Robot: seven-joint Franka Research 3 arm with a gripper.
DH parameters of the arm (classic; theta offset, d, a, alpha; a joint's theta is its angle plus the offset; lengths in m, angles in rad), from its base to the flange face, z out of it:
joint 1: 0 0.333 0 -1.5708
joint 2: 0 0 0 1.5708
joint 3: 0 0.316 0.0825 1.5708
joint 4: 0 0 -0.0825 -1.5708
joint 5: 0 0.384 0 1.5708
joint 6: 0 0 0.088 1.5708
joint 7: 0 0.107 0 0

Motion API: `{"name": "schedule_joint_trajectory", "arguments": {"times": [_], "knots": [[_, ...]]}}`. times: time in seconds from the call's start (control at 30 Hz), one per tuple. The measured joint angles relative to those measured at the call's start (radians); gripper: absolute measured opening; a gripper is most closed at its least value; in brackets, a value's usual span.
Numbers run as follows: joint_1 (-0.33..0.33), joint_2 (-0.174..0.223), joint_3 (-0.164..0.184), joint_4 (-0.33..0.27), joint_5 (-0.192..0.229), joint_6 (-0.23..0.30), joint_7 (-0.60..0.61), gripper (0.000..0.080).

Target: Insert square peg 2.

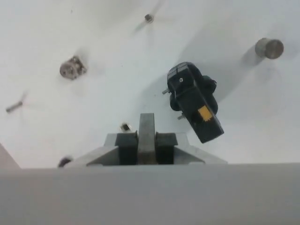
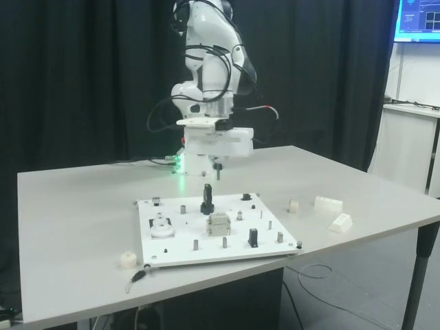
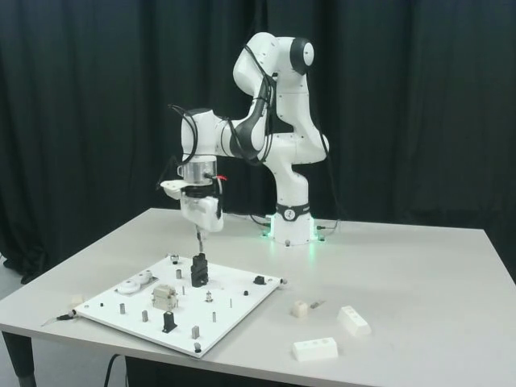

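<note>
Above the white board (image 2: 206, 247), the gripper (image 1: 146, 140) is clamped on a grey square peg (image 1: 146, 126).

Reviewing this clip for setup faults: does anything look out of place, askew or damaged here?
Nothing looks damaged. The gripper holds a grey square peg above the white board. A few white blocks lie loose on the table beside the board, apparently spare parts.
</note>
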Motion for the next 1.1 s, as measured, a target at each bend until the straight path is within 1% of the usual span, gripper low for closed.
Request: {"name": "schedule_joint_trajectory", "arguments": {"times": [0.13,0.23,0.4,0.57,0.8,0.97,1.1], "knots": [[0.001,0.014,0.003,0.013,0.02,0.0,0.134,0.0075],[0.002,0.031,0.008,0.026,0.026,0.002,0.247,0.0075],[0.003,0.068,0.016,0.054,0.029,0.004,0.397,0.0075],[0.008,0.113,0.022,0.083,0.055,0.004,0.527,0.0075],[0.013,0.165,0.025,0.103,0.113,0.003,0.601,0.0075],[0.013,0.186,0.029,0.104,0.165,0.002,0.621,0.0075],[0.013,0.198,0.034,0.104,0.21,-0.003,0.679,0.0075]]}}
